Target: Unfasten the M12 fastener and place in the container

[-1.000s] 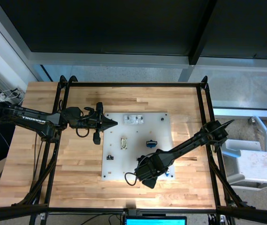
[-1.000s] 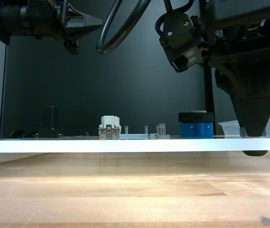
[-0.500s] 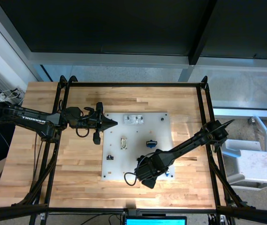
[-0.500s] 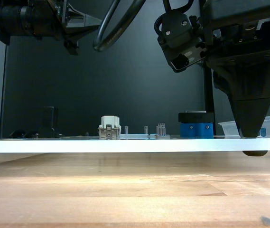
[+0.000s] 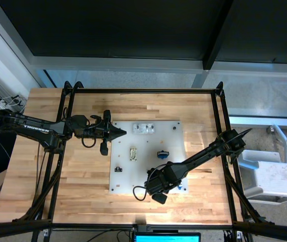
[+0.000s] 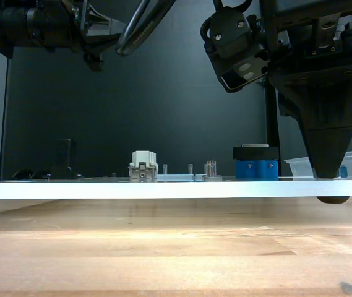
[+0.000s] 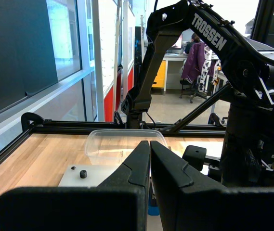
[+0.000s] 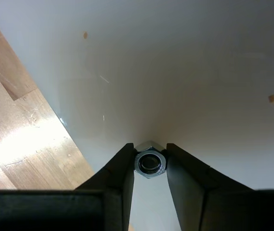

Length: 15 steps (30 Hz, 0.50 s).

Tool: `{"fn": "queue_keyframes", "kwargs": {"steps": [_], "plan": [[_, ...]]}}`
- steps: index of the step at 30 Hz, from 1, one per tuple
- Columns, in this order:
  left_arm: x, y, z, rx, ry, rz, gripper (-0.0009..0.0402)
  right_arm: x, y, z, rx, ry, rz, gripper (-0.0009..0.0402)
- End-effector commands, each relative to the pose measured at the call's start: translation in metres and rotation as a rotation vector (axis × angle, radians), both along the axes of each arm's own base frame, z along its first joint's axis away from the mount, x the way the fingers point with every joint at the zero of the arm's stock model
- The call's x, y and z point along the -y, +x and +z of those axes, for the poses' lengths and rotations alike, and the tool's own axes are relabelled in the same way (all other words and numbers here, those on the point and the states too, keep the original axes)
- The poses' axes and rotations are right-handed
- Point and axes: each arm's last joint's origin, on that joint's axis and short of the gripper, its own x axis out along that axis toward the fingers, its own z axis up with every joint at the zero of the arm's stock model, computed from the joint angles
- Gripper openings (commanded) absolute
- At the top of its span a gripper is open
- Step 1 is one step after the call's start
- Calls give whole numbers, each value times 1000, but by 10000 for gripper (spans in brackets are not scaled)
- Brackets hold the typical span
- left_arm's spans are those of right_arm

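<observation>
One small silver hexagonal nut (image 8: 150, 162) sits clamped in the right pincer (image 8: 149, 153) over the white board's (image 8: 199, 72) near right edge; whether on its stud, I cannot tell. Clenched, the left pincer (image 7: 150, 150) hovers above the board's far left. Lettering on the right arm (image 7: 209, 31) reads "TROSSEN".

1. M12 nut (image 8: 150, 162) — small, silver, hexagonal, dark bore towards the wrist camera, pinched between the right gripper (image 8: 150, 148) fingers; whether it sits on its stud cannot be told.
2. Container (image 7: 109, 144) — clear tub with rounded corners, upright, at the low view's right edge.
3. Left gripper (image 5: 124, 132), fingers together, upper left of centre in the high view.
</observation>
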Motion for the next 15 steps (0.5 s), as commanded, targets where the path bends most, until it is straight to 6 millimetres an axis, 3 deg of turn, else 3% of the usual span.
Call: {"fn": "queue_keyframes", "kwargs": {"steps": [1,8,15], "plan": [[0,0,0,1,0,0,0,1,-1,-1,-9,-8,0,42],[0,0,0,1,0,0,0,0,0,-1,1,-6,35,-1],[0,0,0,0,0,0,0,-1,0,-1,10,-2,325,4]]}}
